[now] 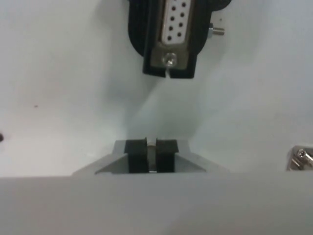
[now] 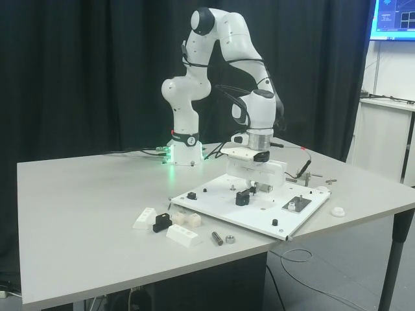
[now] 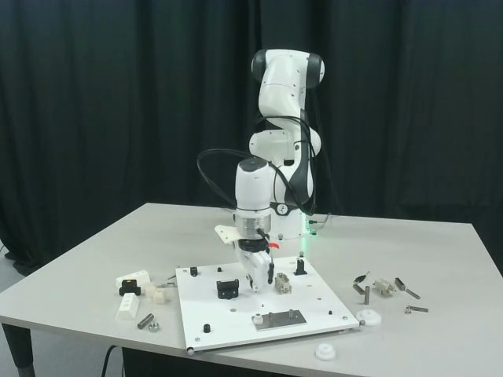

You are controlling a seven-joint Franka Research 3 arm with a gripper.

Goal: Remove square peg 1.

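Currently the gripper (image 1: 151,155) sits low over the white board (image 2: 259,217), fingers nearly closed on a thin grey piece, probably the square peg (image 1: 151,157); lift-out remains.

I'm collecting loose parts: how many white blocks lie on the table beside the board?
3, clustered on the table off the board's end: first block, second block, third block nearest the edge. Smaller ones may be hidden.
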